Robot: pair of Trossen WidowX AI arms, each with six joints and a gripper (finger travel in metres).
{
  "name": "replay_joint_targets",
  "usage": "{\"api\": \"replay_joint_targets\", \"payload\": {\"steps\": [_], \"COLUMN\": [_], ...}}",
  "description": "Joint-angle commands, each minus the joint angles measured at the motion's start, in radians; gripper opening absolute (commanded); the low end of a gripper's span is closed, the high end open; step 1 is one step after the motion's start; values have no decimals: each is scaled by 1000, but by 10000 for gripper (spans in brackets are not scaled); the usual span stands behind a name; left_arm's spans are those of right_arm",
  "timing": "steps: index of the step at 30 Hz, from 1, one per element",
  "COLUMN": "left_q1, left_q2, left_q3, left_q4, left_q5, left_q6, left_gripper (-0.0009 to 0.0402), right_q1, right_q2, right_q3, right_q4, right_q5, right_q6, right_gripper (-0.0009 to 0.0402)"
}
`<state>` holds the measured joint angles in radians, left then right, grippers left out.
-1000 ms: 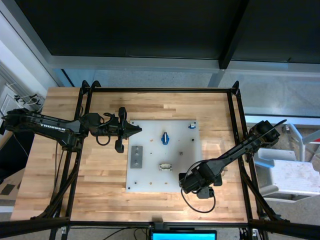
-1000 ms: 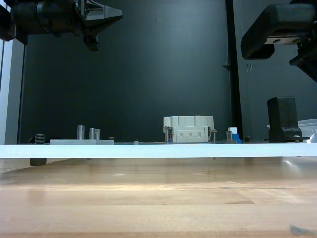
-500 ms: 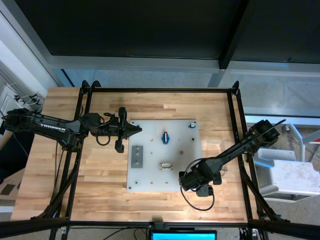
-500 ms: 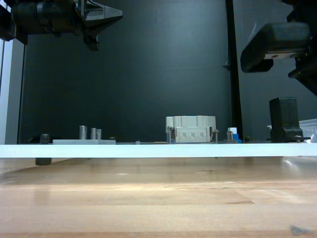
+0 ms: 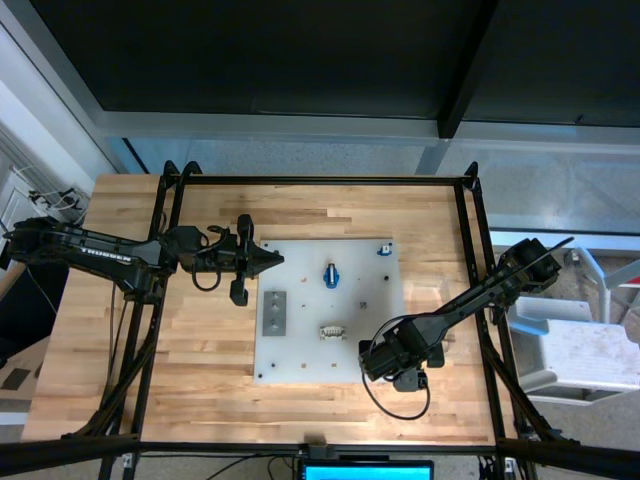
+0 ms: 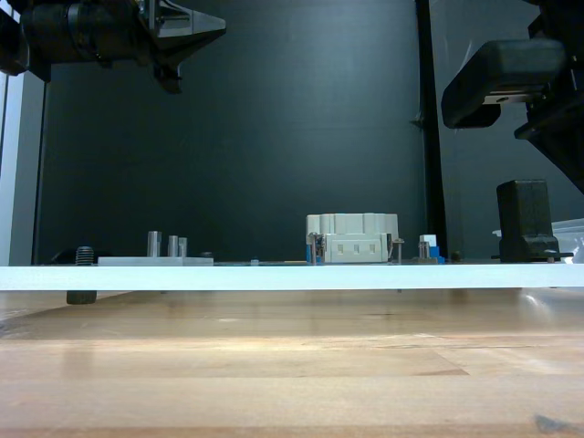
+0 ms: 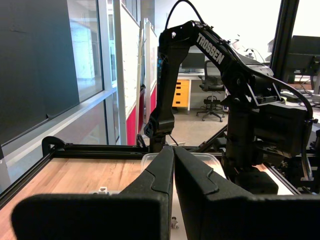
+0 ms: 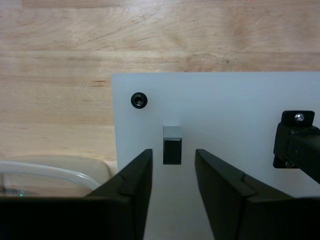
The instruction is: Pick the 16mm bar and place in it's hole on the taskboard
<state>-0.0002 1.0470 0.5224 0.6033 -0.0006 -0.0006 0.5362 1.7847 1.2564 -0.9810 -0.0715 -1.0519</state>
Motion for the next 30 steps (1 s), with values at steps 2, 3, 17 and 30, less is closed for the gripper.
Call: {"api": "replay_joint_targets", "payload": {"steps": [2,3,17,30], "left_q1": [0,0,0,0], "left_q2": [0,0,0,0], "left_q3": [0,0,0,0], "left_q4": [0,0,0,0], "left_q5": [0,0,0,0], "left_q6": [0,0,0,0], "left_gripper": [0,0,0,0], "right_q1": [0,0,1,3], "right_q2": [-13,-18,-124,-173], "right_q3": [3,3,3,3], "right_q4": [-3,-6,-72,-72], "right_q5": [2,2,97,96], "right_q6": [0,0,60,77], "right_gripper": [164,168,178,178]}}
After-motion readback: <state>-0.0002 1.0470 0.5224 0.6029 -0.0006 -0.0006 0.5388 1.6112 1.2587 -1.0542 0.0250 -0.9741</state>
